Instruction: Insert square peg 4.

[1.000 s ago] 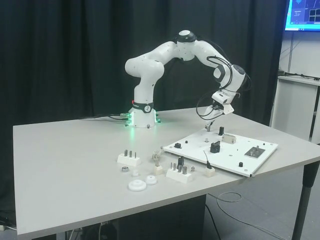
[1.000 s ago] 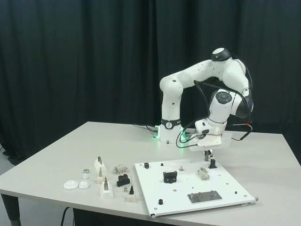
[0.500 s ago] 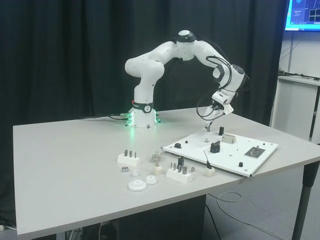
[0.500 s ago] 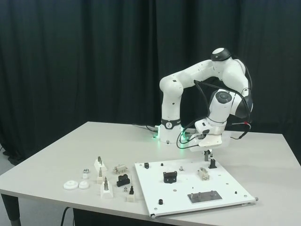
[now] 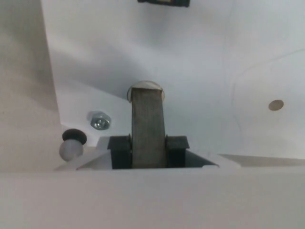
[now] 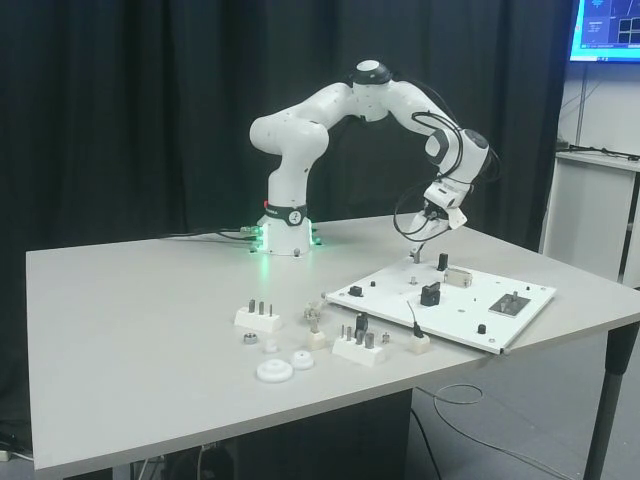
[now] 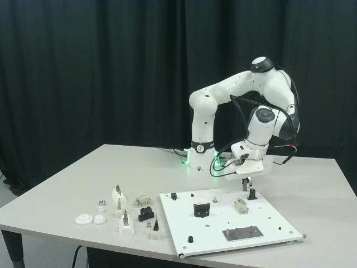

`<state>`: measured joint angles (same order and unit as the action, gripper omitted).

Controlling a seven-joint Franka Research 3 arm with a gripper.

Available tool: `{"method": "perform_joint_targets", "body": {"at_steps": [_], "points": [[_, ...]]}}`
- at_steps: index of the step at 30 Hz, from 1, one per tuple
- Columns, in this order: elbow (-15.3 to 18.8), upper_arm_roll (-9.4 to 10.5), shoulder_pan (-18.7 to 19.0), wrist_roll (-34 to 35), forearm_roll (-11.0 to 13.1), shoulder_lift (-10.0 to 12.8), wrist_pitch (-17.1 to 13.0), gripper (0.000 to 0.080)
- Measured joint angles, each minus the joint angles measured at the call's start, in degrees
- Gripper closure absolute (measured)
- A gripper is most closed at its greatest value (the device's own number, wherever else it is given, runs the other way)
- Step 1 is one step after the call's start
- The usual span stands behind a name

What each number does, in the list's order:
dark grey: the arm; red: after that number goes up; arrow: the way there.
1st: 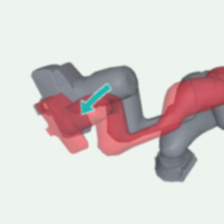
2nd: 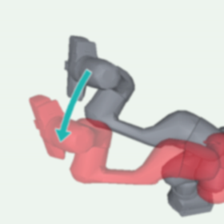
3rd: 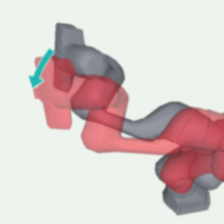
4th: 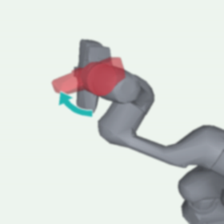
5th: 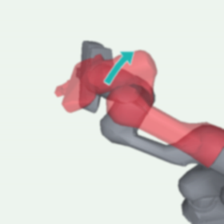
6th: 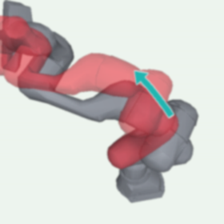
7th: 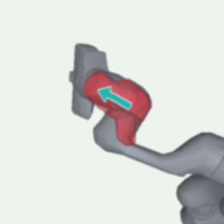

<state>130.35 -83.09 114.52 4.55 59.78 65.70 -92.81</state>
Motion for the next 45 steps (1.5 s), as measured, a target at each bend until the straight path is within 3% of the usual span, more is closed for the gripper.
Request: {"method": "perform_joint_targets", "body": {"at_steps": [18, 45], "points": [[0.3, 0.0, 0.7, 2.9, 0.0, 0.0, -0.5, 0.0652], [0.8, 0.12, 1.6, -4.3, -1.2, 0.0, -1.7, 0.0652]]}}
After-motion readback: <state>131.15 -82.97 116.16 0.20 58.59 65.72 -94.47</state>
